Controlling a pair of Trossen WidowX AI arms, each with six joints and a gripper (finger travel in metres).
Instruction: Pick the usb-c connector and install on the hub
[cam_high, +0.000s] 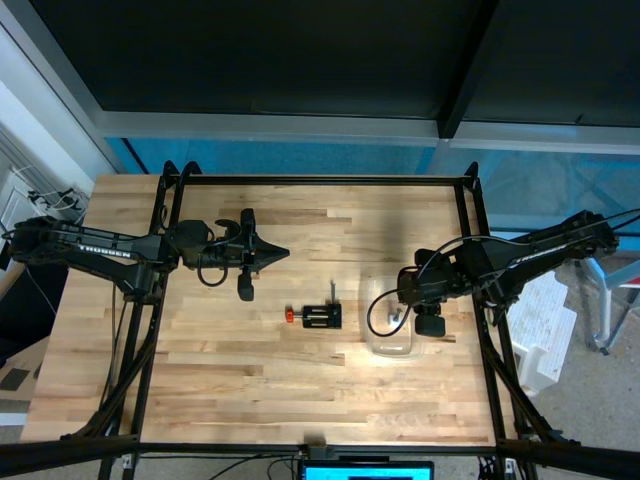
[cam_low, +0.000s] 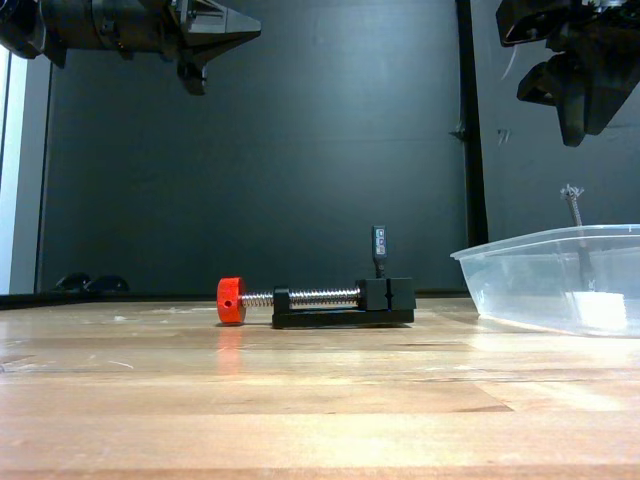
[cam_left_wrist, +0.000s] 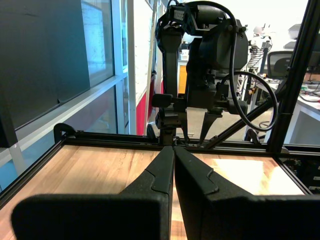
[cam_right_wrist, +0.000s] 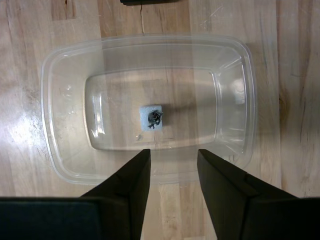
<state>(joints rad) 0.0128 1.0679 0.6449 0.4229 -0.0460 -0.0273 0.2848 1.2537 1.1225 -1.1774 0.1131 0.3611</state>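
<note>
Early stage, nothing picked yet. The usb-c connector (cam_right_wrist: 157, 117) lies on the floor of the clear tray (cam_right_wrist: 48, 75), a tiny dark bit touching a pale square piece (cam_right_wrist: 148, 118). The right gripper (cam_right_wrist: 173, 153) hovers above the tray, pointing down, jaws apart and empty, with the connector slightly ahead of the gap between the fingers. The hub (cam_high: 322, 317) sits on the wooden table (cam_high: 200, 360) just beside the tray on its left, orange-red knob (cam_low: 230, 300) pointing away from the tray, and a thin post with a small dark head stands up from its block end. The left gripper (cam_left_wrist: 173, 148) is parked high, well apart from the hub, jaws together, holding nothing. Judged remaining: lower into the tray, pinch the connector, lift it clear of the wall, carry it to the hub, seat it
</note>
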